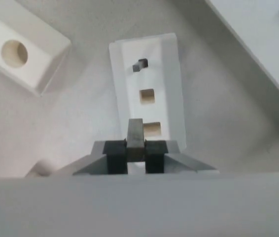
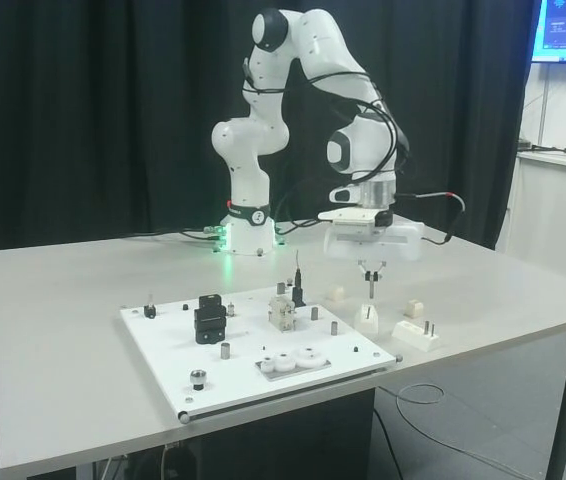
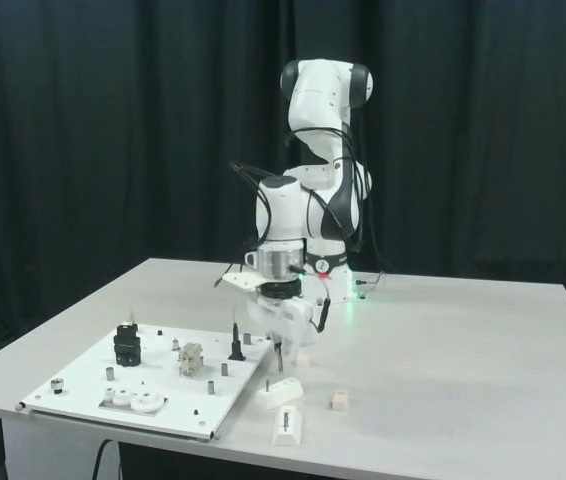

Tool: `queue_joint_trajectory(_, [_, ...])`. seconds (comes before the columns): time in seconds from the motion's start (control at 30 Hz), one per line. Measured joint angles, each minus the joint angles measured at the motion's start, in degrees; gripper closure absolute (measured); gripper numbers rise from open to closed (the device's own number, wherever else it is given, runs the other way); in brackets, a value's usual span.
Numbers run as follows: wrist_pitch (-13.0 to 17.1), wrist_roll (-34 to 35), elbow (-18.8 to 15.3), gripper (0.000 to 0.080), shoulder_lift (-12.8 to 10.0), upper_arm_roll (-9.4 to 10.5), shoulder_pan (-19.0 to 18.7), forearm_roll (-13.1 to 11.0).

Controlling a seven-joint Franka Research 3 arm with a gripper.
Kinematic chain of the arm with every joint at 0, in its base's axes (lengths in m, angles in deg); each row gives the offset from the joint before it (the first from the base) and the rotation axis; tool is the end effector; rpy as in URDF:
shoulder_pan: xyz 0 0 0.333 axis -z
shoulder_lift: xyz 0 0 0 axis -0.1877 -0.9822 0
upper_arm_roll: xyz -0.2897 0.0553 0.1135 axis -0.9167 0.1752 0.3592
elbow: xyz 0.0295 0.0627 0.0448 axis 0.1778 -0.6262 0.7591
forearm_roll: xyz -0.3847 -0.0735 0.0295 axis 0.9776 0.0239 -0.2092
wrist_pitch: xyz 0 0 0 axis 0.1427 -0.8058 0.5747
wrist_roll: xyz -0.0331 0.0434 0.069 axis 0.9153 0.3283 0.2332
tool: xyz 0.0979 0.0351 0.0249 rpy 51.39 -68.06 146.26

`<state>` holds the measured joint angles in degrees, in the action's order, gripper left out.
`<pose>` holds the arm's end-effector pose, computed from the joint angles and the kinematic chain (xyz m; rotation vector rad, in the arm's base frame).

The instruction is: Insert square peg 3.

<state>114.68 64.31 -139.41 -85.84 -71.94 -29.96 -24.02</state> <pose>0.5708 0.0157 0.2699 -2.2116 2.1281 -0.1013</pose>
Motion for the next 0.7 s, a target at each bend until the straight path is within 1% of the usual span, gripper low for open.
queue_joint_trajectory(0.1, [-0.4, 0.8, 0.0, 0.0729, 0.42, 0.0, 0.0, 0.96])
queue_joint_trajectory(0.27, [-0.79, 1.28, 0.0, 0.0729, 0.84, 0.0, -0.05, 1.9])
queue_joint_trajectory(0.7, [-1.21, 1.9, 0.0, 0.0729, 1.09, 0.0, -0.11, 2.83])
